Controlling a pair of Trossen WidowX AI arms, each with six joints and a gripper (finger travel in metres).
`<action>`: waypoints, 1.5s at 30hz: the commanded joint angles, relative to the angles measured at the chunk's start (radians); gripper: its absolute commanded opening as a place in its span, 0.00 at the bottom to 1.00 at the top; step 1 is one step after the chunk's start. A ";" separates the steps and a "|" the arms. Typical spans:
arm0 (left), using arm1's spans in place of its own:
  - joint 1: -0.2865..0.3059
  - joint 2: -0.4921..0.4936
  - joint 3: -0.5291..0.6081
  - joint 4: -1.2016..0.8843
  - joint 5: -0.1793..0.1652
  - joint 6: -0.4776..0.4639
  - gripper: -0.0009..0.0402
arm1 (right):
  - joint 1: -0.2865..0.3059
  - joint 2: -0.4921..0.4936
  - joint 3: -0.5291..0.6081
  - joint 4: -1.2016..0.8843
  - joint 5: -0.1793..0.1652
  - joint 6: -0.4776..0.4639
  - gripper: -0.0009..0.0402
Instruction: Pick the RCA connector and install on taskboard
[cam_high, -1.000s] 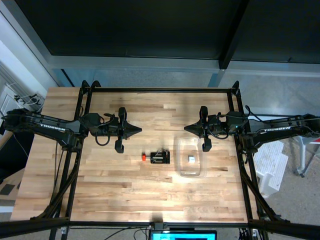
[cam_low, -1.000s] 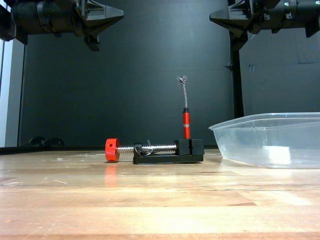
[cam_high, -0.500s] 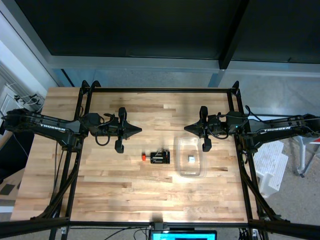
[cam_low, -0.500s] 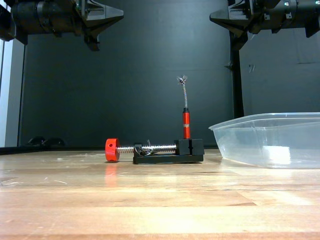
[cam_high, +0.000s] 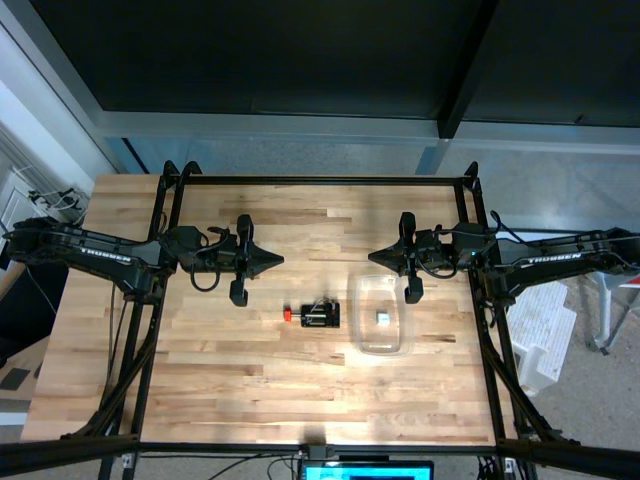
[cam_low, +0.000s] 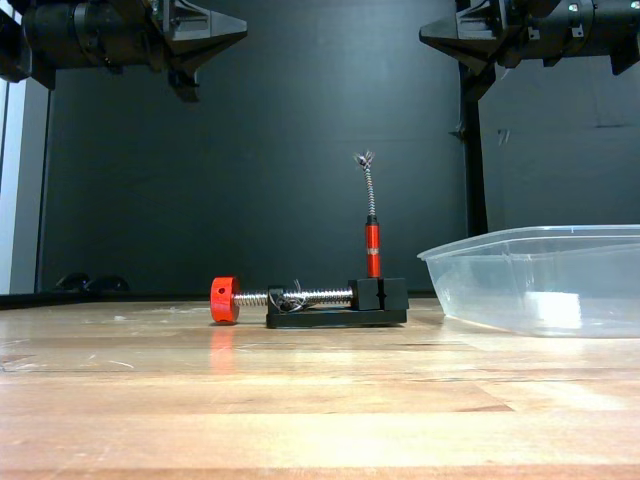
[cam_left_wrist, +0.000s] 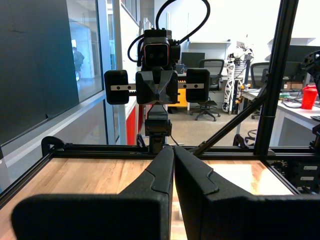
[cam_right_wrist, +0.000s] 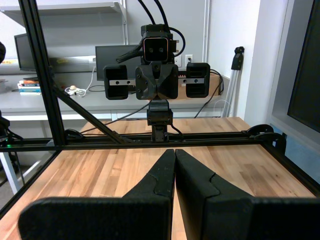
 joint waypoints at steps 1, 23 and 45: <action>0.000 0.000 0.000 0.000 0.000 0.000 0.02 | 0.000 0.000 0.000 0.000 0.000 0.000 0.02; 0.000 0.000 0.000 0.000 0.000 0.000 0.02 | 0.000 0.000 0.000 -0.006 0.000 0.000 0.02; 0.000 0.000 0.000 0.000 0.000 0.000 0.02 | 0.000 0.000 0.000 -0.026 0.000 0.000 0.02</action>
